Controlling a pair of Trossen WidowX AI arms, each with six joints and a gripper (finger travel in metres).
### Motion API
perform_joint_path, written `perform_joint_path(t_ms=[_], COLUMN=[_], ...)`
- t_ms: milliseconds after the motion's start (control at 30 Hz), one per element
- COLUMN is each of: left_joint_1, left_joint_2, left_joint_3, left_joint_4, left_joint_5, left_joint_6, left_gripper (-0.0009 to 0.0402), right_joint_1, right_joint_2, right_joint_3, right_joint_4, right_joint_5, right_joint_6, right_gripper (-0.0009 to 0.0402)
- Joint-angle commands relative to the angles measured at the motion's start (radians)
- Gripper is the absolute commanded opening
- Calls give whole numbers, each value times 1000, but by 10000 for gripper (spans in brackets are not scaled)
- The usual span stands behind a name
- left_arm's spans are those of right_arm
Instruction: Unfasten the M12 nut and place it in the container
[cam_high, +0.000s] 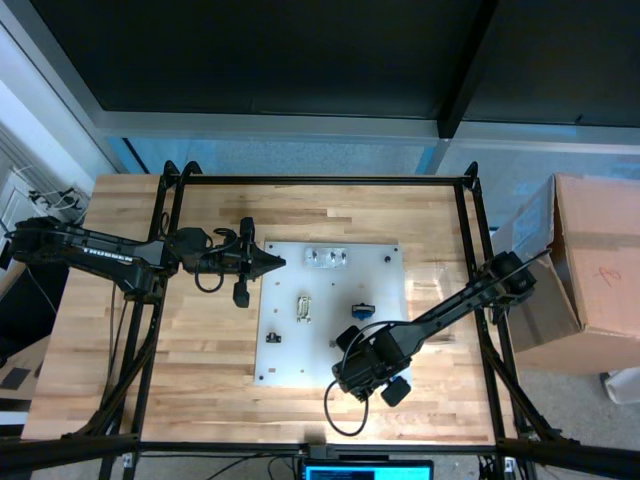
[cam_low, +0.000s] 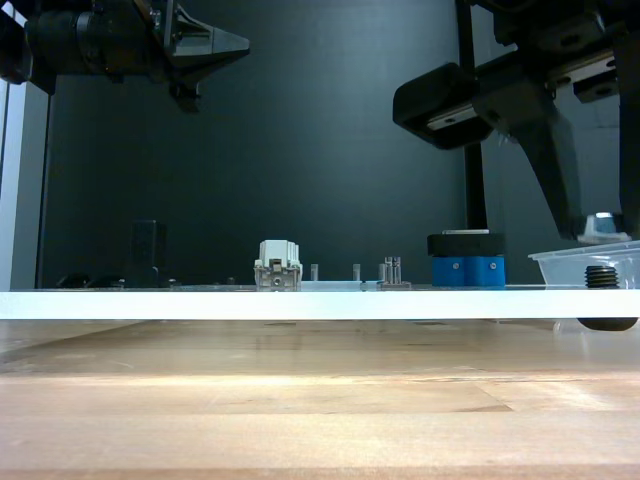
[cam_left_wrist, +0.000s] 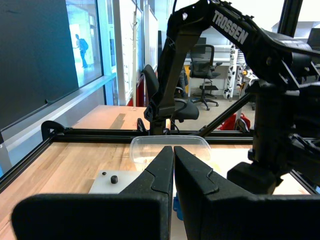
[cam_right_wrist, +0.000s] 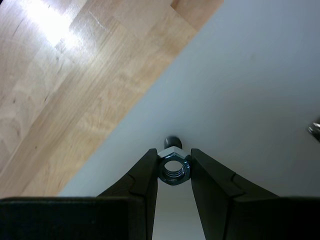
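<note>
The small silver M12 nut (cam_right_wrist: 174, 169) is pinched between the fingers of my right gripper (cam_right_wrist: 173, 161), which is shut on it. In the low view the nut (cam_low: 603, 225) hangs clear above the black ribbed stud (cam_low: 600, 277), whose ribs show bare. The stud's top (cam_right_wrist: 173, 141) peeks out just beyond the held nut. My right gripper (cam_high: 365, 368) is over the white board's (cam_high: 290, 355) near right edge. The clear container (cam_left_wrist: 170, 147) stands on the right side of the board. My left gripper (cam_high: 272, 262) hovers shut and empty over the board's far left edge.
On the board stand a blue block (cam_low: 467, 268), a white connector (cam_low: 278, 268) and small silver posts (cam_low: 391, 270). A black frame (cam_high: 320, 180) rims the wooden table. A cardboard box (cam_high: 590, 270) sits off the table to the right.
</note>
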Motion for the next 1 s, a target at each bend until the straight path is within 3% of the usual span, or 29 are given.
perform_joint_path(t_ms=[33, 300, 1000], left_joint_1=[0, 0, 0], left_joint_2=[0, 0, 0], left_joint_3=[0, 0, 0], left_joint_4=[0, 0, 0], left_joint_5=[0, 0, 0], left_joint_6=[0, 0, 0], left_gripper=[0, 0, 0], right_joint_1=[-12, -56, -218], right_joint_2=[-34, -169, -652], right_joint_3=[0, -65, -528], right_joint_4=[-39, -112, -112], right_joint_5=[1, 2, 3], right_joint_6=[10, 62, 193], right_gripper=[0, 0, 0])
